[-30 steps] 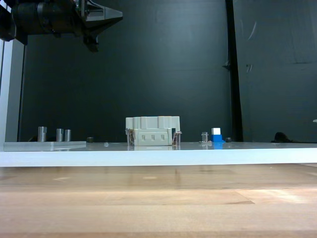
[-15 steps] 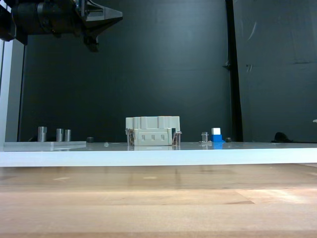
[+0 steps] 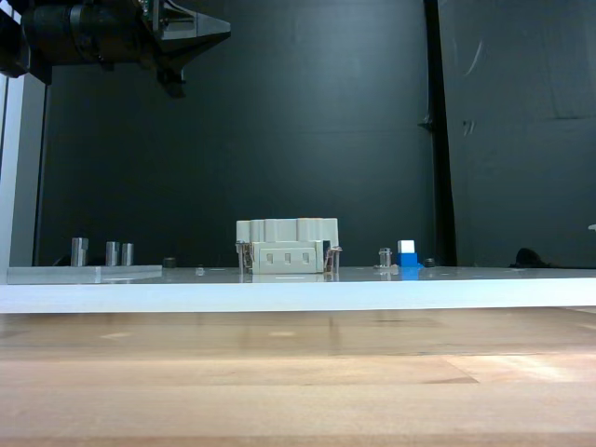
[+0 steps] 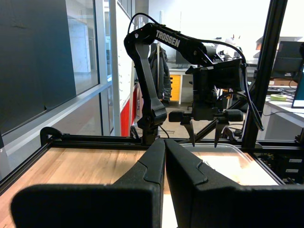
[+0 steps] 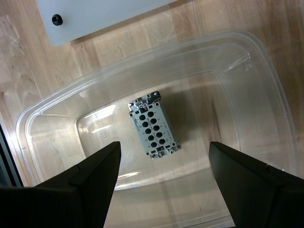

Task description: Remove the HAN10-E connector and place it in the container

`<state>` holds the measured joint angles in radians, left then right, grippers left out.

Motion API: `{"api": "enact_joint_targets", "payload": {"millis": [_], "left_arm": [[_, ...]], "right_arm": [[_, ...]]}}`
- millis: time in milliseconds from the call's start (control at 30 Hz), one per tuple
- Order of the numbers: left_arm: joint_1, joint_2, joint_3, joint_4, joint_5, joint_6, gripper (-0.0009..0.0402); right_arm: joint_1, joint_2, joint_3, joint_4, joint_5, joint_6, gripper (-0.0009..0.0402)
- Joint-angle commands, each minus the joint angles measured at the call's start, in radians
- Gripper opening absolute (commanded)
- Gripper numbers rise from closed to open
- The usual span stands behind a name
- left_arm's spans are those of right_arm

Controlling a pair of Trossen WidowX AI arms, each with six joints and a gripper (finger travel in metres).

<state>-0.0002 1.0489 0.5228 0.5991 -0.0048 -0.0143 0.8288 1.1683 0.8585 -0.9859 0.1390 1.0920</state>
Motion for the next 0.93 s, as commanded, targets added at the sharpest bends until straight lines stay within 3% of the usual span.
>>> {"api": "enact_joint_targets", "payload": {"millis": [33,933], "left_arm": [[0.0,0.0,0.0,0.0,0.0,0.0,0.0],[0.0,0.0,0.0,0.0,0.0,0.0,0.0]], "right_arm": [[0.0,0.0,0.0,0.0,0.0,0.0,0.026],[0.0,0.0,0.0,0.003,0.0,0.001,0.0247]]}}
